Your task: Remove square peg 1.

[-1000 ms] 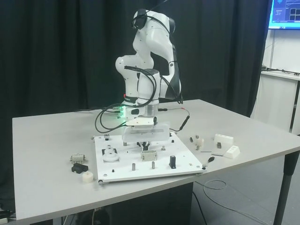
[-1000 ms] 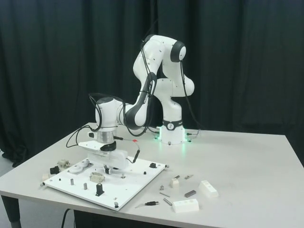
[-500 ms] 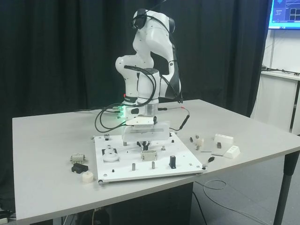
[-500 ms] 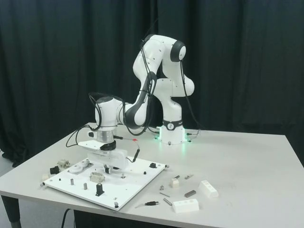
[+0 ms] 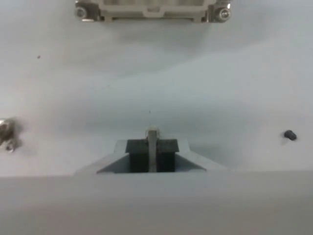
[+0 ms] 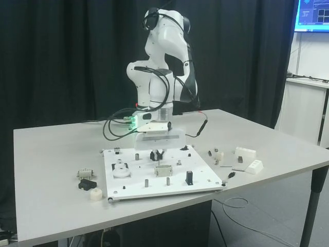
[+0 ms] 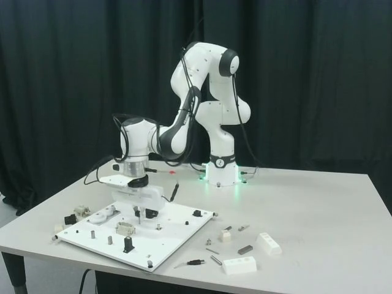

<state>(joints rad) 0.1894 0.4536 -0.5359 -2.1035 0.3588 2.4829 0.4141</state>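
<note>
So the grey desk (image 6: 46, 154) carried the white board (image 6: 200, 177) near its front edge, probably so the white arm (image 6: 159, 77) could reach every fixture on it from its bolted base. Loose white blocks (image 7: 245, 264) sat off the board, just parked out of the way by the look of it. The pincer (image 6: 156, 153) hung a bit above the board's middle, and the wrist view showed it clamped on a thin grey peg (image 5: 152, 152), the fingers tight on both sides. Square peg 1 looked clear of its hole, held upright, likely so it wouldn't bind on the way out. A connector housing (image 5: 151, 10) sat just beyond it.
</note>
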